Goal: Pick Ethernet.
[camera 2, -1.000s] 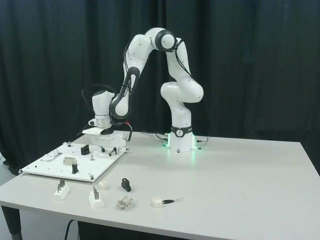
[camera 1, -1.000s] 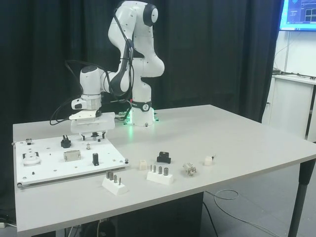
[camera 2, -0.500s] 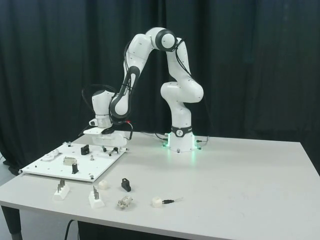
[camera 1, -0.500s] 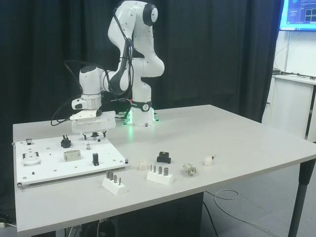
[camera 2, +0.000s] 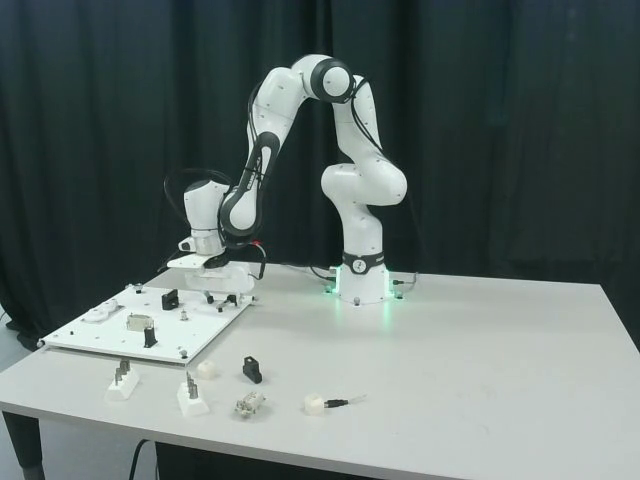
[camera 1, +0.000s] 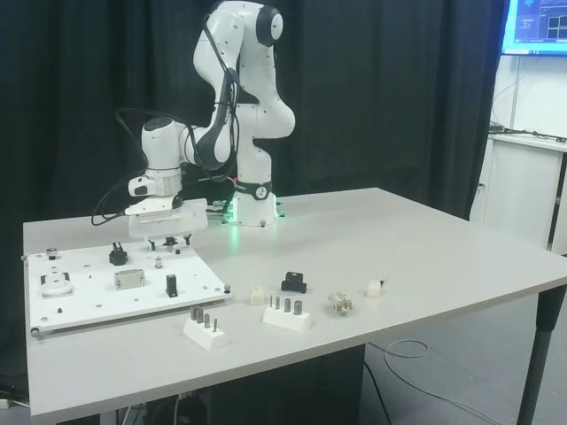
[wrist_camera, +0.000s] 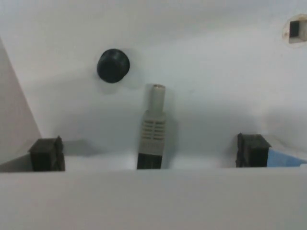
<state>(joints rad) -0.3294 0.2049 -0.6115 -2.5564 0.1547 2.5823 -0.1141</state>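
Nearest the front edge of the grey desk (camera 1: pixel 425 257) stands a row of small loose parts: a white block with pins (camera 1: pixel 205 329), a second pin block (camera 1: pixel 286 312), a small white cube (camera 1: pixel 256 295), a black clip (camera 1: pixel 293 282), a metal connector (camera 1: pixel 340 305) and a white cap (camera 1: pixel 374 287). They sit near one another without touching.

Behind them, on the desk's left side, lies a white board (camera 1: pixel 115 285) carrying a metal socket (camera 1: pixel 129 279), a black upright piece (camera 1: pixel 170 283), a white ring (camera 1: pixel 56 285) and a black knob (camera 1: pixel 118 256).

Over the board's far edge hangs the pincer (camera 1: pixel 168 240), pointing straight down from the white arm (camera 1: pixel 239 97). In the wrist view its two black fingertips (wrist_camera: pixel 46 154) stand well apart, one to each side, with open space between them. Between them, and touching neither, sits the Ethernet plug (wrist_camera: pixel 152 136), a grey ribbed boot on a black body, standing up from the white board. Nothing is gripped. A round black button (wrist_camera: pixel 113 65) sits on the board just beside the plug's tip.

Farther back, the arm's base (camera 2: pixel 363 280) is bolted near the desk's rear edge, with a green glow at its foot, and a black curtain (camera 2: pixel 500 130) closes off the room behind.
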